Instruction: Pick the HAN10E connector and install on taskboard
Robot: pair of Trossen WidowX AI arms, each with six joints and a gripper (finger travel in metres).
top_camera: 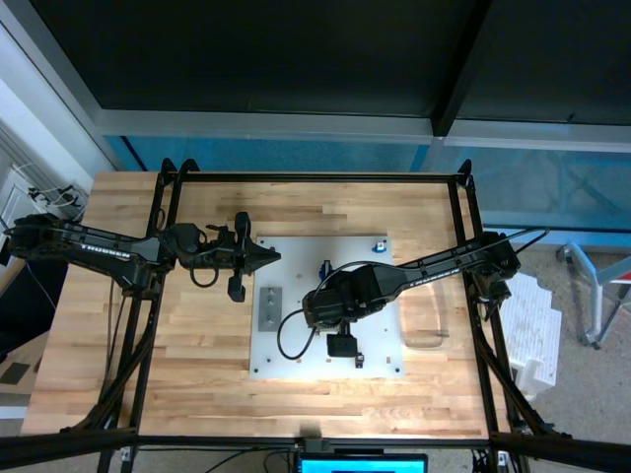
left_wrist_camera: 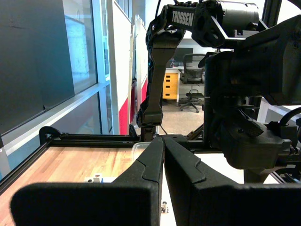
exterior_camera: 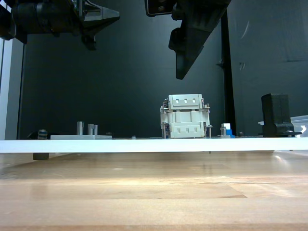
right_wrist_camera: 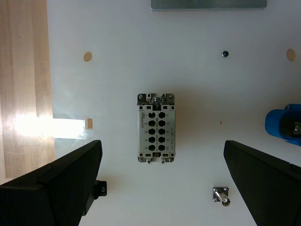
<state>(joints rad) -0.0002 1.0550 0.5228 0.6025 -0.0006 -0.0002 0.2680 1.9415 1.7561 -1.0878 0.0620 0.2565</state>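
1. Matte black angular links on left arm (top_camera: 89, 251) and right arm (top_camera: 434, 264), with white "TROSSEN" lettering.
2. Left gripper (top_camera: 271, 256) at the left edge of the taskboard (top_camera: 380, 296): tapered black fingers (left_wrist_camera: 150, 165) pressed together.
3. Right gripper (right_wrist_camera: 162, 146) above the taskboard: broad black fingers (right_wrist_camera: 61, 183) spread wide, black cable (top_camera: 280, 340) looping from the wrist.

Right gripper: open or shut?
Open: right gripper spread wide above the HAN10E connector on the taskboard. Left gripper, shut, hangs over its left edge.

White capitals reading TROSSEN stand on the upper link of the right arm (left_wrist_camera: 190, 18). The same brand word runs along the left arm (top_camera: 99, 253). The fine markings beside the contact holes of the HAN10E connector (right_wrist_camera: 156, 134) cannot be read.
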